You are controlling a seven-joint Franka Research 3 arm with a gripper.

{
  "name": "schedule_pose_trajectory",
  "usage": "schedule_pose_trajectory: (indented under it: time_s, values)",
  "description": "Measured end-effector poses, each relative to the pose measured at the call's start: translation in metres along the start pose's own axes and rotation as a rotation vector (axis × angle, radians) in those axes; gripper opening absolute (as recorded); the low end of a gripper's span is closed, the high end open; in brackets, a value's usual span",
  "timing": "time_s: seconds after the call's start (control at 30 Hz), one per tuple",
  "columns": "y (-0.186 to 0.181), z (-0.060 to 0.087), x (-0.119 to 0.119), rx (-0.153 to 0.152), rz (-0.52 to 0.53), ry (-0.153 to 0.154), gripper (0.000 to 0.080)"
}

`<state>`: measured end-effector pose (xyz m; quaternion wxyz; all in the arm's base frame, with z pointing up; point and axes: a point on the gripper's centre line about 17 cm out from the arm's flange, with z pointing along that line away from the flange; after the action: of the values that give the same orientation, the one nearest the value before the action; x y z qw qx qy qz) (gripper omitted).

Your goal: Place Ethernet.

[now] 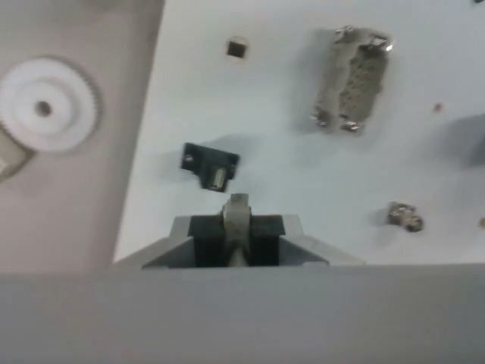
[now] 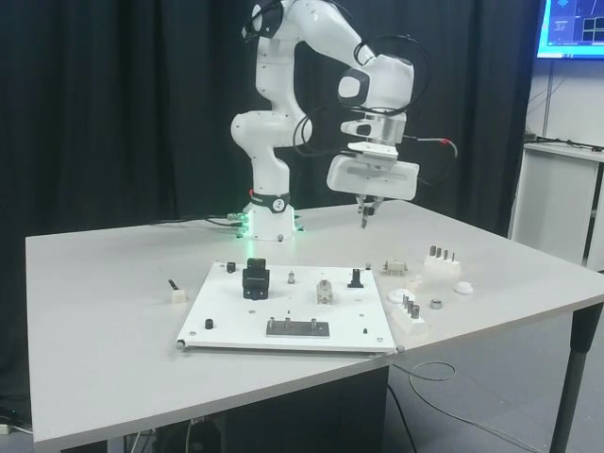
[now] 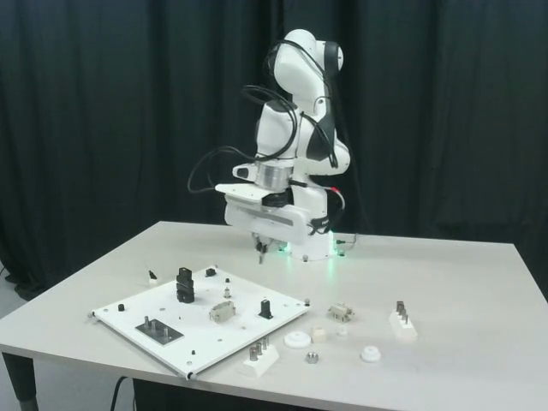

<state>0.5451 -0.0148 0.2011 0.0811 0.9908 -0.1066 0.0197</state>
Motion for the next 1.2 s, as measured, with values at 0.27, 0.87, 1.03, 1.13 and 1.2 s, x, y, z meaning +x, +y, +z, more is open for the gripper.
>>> schedule_pose_trajectory:
  time_s: [0.27, 0.87, 1.03, 1.13, 1.2]
  values:
    - [-0.03, 0.007, -0.008, 0.004, 0.097, -0.009, 0.0065]
    - [-0.1, 0.03, -0.017, 0.041, 0.471, -0.01, 0.0065]
    - [-0.104, 0.032, -0.013, 0.053, 0.548, -0.004, 0.0065]
    - [-0.107, 0.033, -0.01, 0.063, 0.61, 0.001, 0.0065]
    - [-0.109, 0.034, -0.008, 0.071, 0.664, 0.005, 0.0065]
